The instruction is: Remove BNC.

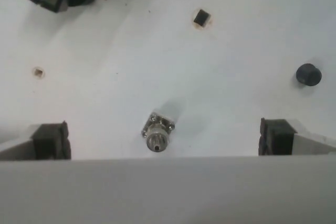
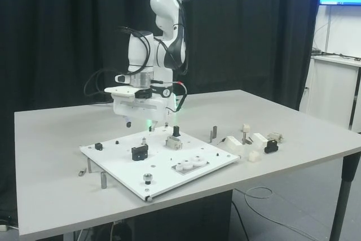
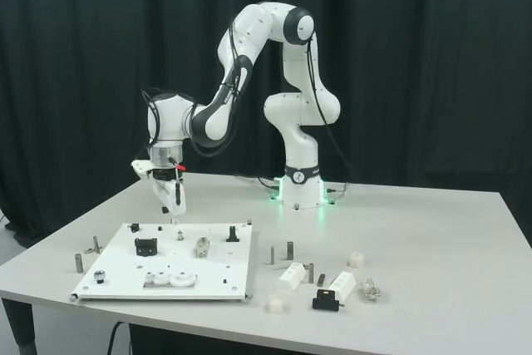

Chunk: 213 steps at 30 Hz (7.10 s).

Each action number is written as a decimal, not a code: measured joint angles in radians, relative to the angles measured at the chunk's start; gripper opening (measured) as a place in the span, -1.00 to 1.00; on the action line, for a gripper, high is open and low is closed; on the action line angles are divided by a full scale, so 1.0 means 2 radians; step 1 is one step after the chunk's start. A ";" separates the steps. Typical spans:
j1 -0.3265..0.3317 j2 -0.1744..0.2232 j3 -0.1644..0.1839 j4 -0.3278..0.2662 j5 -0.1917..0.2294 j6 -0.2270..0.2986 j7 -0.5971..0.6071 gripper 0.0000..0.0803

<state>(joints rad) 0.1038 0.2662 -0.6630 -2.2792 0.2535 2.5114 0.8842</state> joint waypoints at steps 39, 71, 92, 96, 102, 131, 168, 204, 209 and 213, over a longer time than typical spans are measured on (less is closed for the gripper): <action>0.013 0.018 0.015 -0.052 0.017 0.086 0.026 0.99; 0.012 0.050 0.027 -0.051 0.030 0.124 0.026 0.24; 0.011 0.050 0.027 -0.051 0.065 0.122 0.015 -0.68; 0.010 0.050 0.027 -0.051 0.067 0.121 0.000 -0.68; 0.010 0.050 0.027 -0.048 0.067 0.116 -0.025 -0.68; 0.005 0.059 0.027 -0.027 0.069 0.075 -0.218 -0.68; 0.007 0.056 0.027 -0.027 0.062 0.068 -0.555 -0.68; 0.010 0.054 0.026 -0.027 0.036 0.062 -0.740 -0.68; 0.011 0.055 0.026 -0.026 0.036 0.063 -0.755 -0.68; 0.011 0.056 0.026 -0.026 0.035 0.063 -0.765 -0.68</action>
<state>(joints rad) 0.1258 0.3777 -0.6104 -2.3314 0.3233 2.6381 -0.6456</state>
